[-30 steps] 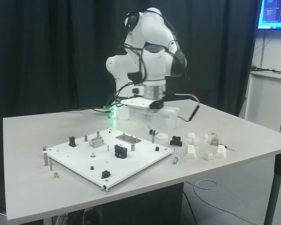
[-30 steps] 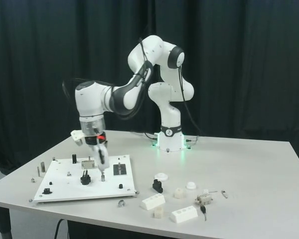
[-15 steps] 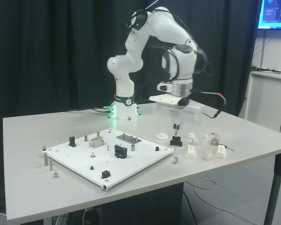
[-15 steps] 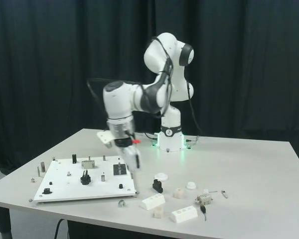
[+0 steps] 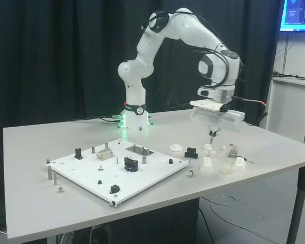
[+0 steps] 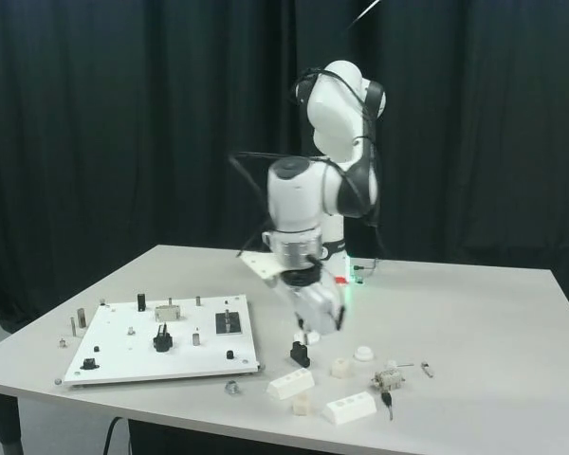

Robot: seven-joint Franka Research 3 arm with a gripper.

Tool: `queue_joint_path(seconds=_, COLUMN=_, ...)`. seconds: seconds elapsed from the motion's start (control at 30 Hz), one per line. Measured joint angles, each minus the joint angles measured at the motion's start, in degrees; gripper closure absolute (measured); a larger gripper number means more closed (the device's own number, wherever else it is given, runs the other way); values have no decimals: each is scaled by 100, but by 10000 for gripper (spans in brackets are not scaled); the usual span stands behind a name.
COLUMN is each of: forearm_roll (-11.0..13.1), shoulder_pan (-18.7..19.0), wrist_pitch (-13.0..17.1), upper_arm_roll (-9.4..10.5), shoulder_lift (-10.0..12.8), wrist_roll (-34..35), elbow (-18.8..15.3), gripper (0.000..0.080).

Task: Place square peg 2.

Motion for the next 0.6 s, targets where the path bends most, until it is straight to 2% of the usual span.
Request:
queue_joint_path(seconds=0.4, forearm_roll=-153, shoulder_pan=499, wrist_pitch=8, upper_arm_roll=358, shoulder_lift=-80, wrist_roll=161, elbow=-176, gripper=732)
queue_joint_path(seconds=0.6, forearm_roll=-170, shoulder_pan=746, wrist_pitch=163, upper_arm_roll=541, shoulder_lift=-89, wrist_roll=161, elbow=-265, gripper=732)
